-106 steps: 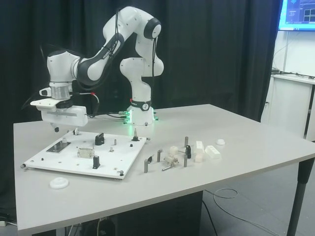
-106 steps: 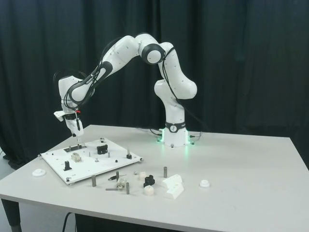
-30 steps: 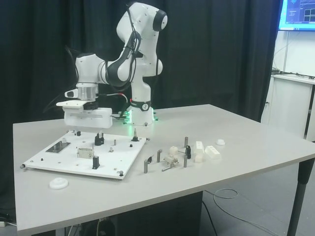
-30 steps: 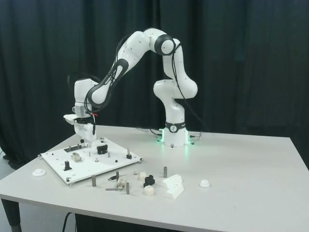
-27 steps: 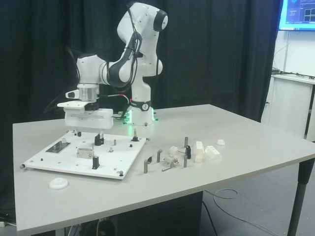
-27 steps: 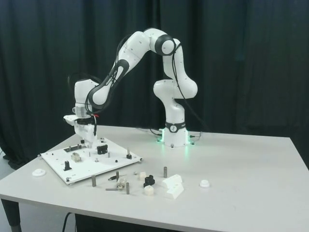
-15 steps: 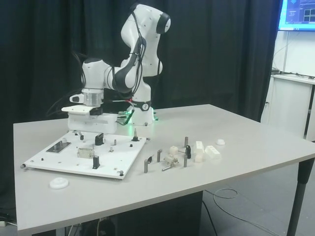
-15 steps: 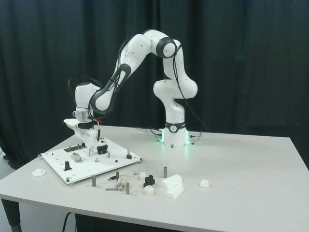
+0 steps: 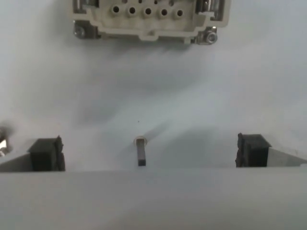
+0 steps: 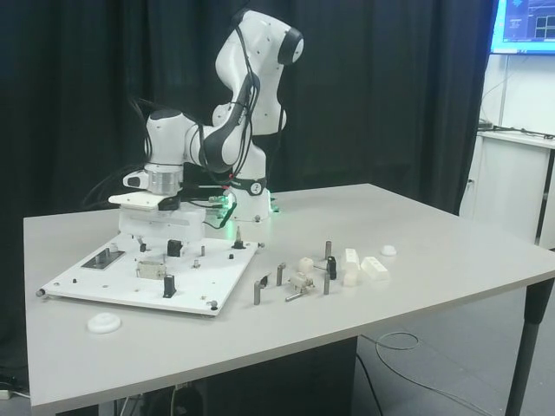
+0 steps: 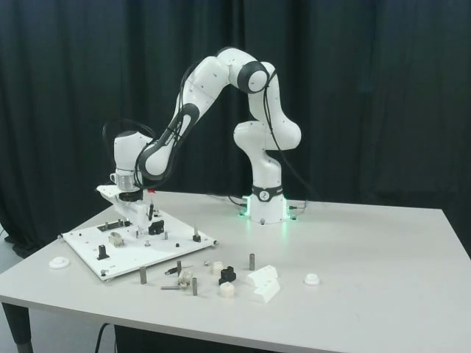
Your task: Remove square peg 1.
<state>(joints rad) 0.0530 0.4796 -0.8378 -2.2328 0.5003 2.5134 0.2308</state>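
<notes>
We saw our gripper [image 9: 147,154] low over the white board [image 10: 104,282], fingers [image 9: 45,154] spread, the small upright peg [image 9: 140,152] between them untouched; a connector block [image 9: 148,21] sat at twelve o'clock.

A multi-pin connector [image 9: 147,19] sits on the white board [image 10: 121,282], loose white blocks [image 10: 362,265] and what look like pegs [image 10: 279,275] nearby.

No readable text or labels.
</notes>
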